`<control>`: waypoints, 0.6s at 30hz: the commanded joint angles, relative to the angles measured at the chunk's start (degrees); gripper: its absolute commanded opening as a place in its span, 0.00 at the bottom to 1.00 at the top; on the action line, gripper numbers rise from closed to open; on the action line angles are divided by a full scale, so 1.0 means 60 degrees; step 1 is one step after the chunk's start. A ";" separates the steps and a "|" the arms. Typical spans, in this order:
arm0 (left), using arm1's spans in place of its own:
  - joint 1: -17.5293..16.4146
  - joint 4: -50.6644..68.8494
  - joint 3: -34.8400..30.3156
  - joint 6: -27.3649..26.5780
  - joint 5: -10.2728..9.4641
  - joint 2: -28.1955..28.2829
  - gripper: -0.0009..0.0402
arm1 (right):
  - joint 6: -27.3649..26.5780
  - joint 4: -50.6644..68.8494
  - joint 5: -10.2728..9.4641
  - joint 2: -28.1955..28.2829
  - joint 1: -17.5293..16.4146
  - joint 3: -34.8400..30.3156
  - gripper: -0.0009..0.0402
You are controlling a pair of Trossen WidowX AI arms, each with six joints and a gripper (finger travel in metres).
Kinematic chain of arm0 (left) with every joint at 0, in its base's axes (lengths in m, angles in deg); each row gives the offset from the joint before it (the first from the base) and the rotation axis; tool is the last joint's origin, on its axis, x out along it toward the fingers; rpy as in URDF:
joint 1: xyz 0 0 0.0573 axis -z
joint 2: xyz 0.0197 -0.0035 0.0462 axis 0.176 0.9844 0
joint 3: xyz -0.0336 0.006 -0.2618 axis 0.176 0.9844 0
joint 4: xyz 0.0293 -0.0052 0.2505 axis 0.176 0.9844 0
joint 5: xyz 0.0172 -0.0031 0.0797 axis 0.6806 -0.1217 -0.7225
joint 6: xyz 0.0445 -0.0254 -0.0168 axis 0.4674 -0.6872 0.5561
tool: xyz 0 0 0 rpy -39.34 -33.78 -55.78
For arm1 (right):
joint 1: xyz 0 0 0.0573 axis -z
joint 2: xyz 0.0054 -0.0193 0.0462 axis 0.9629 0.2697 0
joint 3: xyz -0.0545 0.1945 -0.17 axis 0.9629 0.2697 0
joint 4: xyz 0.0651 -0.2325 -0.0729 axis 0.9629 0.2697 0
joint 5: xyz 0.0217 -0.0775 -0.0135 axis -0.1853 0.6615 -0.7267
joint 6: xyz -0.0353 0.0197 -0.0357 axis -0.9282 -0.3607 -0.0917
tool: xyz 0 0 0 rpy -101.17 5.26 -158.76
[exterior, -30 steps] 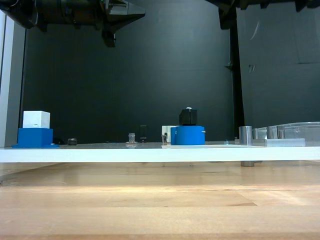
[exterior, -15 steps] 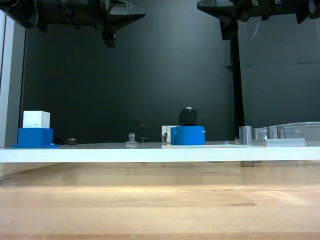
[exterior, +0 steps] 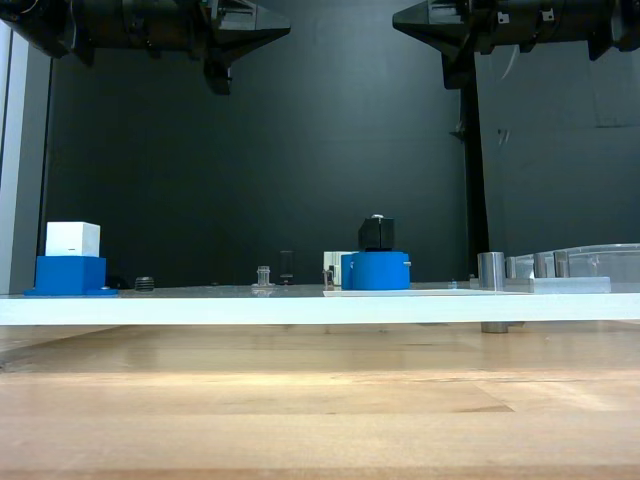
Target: Pick the 16mm cylinder and install on the taskboard
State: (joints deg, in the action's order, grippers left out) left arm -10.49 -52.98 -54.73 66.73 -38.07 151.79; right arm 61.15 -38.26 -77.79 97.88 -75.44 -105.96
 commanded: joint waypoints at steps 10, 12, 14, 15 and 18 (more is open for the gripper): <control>-0.0004 0.0000 0.0000 0.0004 0.0004 0.0000 0.02 | 0.0007 -0.0004 -0.0018 0.0007 -0.0007 0.0058 0.02; -0.0004 0.0000 0.0000 0.0004 0.0004 0.0000 0.02 | 0.0011 -0.0004 -0.0018 0.0007 -0.0007 0.0058 0.02; 0.0000 0.0000 0.0000 0.0004 0.0004 0.0000 0.02 | 0.0007 -0.0004 -0.0018 0.0007 -0.0004 0.0058 0.02; 0.0000 0.0000 0.0000 0.0004 0.0004 0.0000 0.02 | 0.0007 0.0000 -0.0018 0.0007 -0.0007 0.0058 0.02; 0.0000 0.0000 0.0000 0.0004 0.0004 0.0000 0.02 | 0.0000 0.0004 -0.0015 0.0007 -0.0004 0.0058 0.02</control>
State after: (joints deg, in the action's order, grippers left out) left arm -10.49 -52.98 -54.73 66.73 -38.05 151.79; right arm 61.18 -38.26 -77.88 97.88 -75.46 -105.54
